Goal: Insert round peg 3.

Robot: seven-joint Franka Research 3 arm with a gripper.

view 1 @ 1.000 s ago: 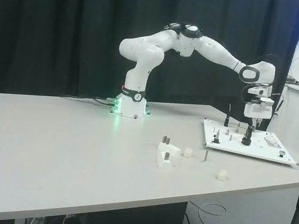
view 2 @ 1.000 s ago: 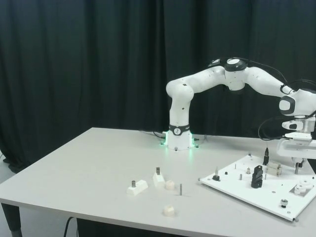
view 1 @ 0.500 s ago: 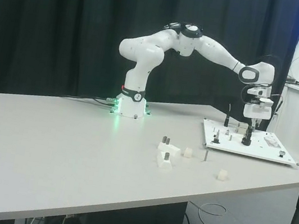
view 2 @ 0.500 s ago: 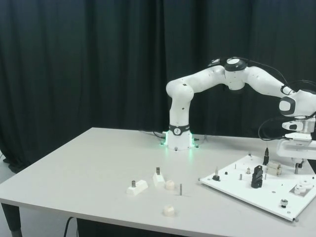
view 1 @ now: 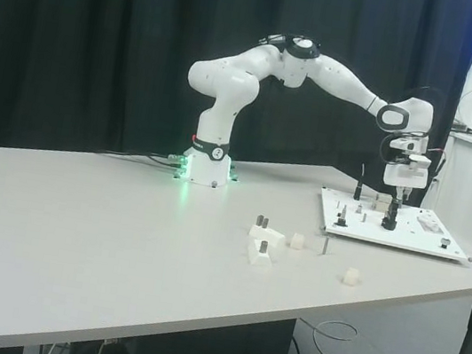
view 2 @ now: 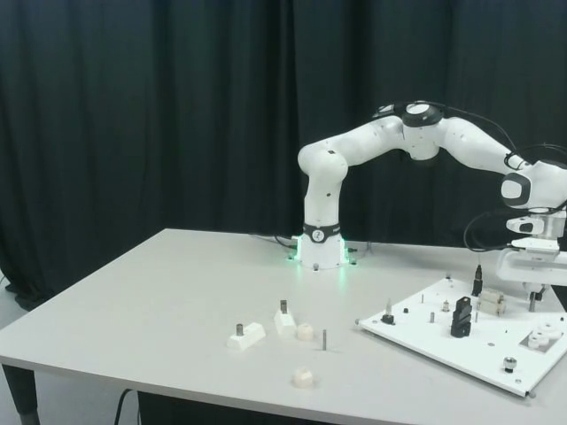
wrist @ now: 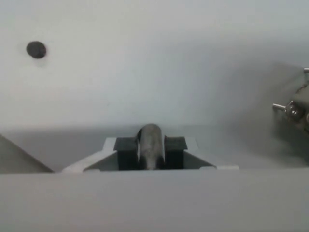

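My end effector (wrist: 150, 147) is clamped on a grey round peg (wrist: 150, 145) — the peg sits between my black fingertips, hanging just above the white board (view 2: 478, 341). A dark hole (wrist: 36, 49) lies well apart from it. The board rests at the far end of the grey tabletop (view 1: 120, 230).
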